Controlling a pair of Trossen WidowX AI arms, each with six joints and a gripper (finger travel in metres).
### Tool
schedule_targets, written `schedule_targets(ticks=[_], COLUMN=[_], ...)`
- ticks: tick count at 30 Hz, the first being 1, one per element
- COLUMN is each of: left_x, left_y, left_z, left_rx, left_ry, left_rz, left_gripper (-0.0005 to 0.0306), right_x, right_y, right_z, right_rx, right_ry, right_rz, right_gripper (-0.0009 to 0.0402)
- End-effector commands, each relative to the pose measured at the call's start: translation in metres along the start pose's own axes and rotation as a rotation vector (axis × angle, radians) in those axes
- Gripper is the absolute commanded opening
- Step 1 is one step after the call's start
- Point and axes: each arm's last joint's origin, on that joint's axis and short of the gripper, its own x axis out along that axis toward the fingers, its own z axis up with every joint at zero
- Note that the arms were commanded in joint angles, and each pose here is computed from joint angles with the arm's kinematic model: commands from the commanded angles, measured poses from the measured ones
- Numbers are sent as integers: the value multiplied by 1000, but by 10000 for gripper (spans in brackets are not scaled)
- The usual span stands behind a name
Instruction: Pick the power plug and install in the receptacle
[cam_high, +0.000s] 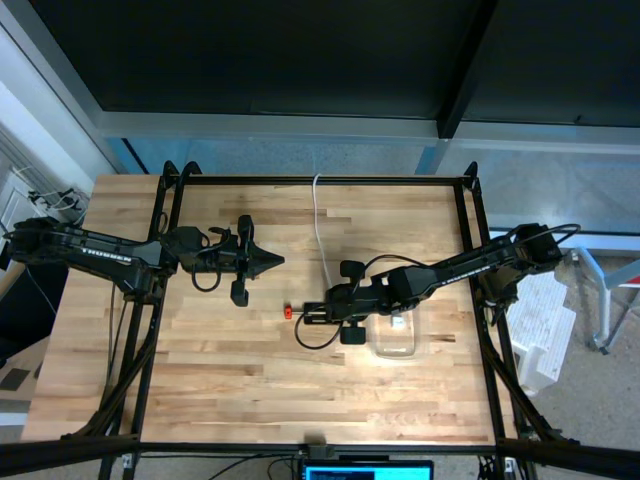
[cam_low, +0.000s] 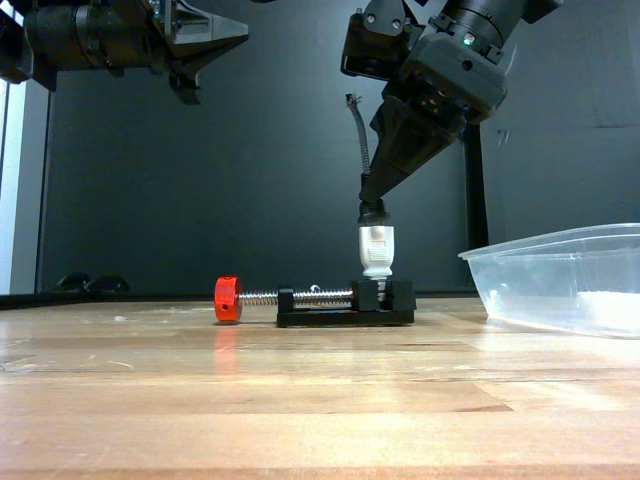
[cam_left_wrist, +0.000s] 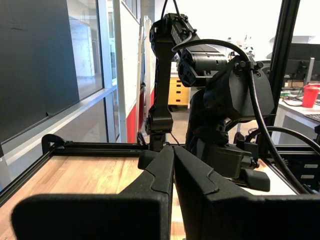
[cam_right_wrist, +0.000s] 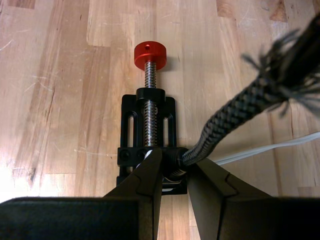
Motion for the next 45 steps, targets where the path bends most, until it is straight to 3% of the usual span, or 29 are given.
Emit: schedule_targets(ticks=[1, 11, 15, 28, 36, 45], left_x=[0, 0, 0, 0, 0, 0], left_y=[0, 0, 0, 0, 0, 0], left_z=[0, 0, 0, 0, 0, 0], left_rx=[0, 0, 0, 0, 0, 0], left_ry=[0, 0, 0, 0, 0, 0], left_rz=[0, 0, 0, 0, 0, 0], left_gripper=[0, 0, 0, 0, 0, 0], right_x=[-4, -1, 2, 7, 13, 12], right_y=[0, 7, 10, 15, 13, 14], right_z=[0, -15, -19, -29, -50, -55], right_rx=[1, -6, -25, -35, -20, -6], right_ry=[-13, -61, -81, -126, -181, -215], right_rz=[-2, 14, -27, -23, -76, -65], right_gripper=[0, 0, 0, 0, 0, 0])
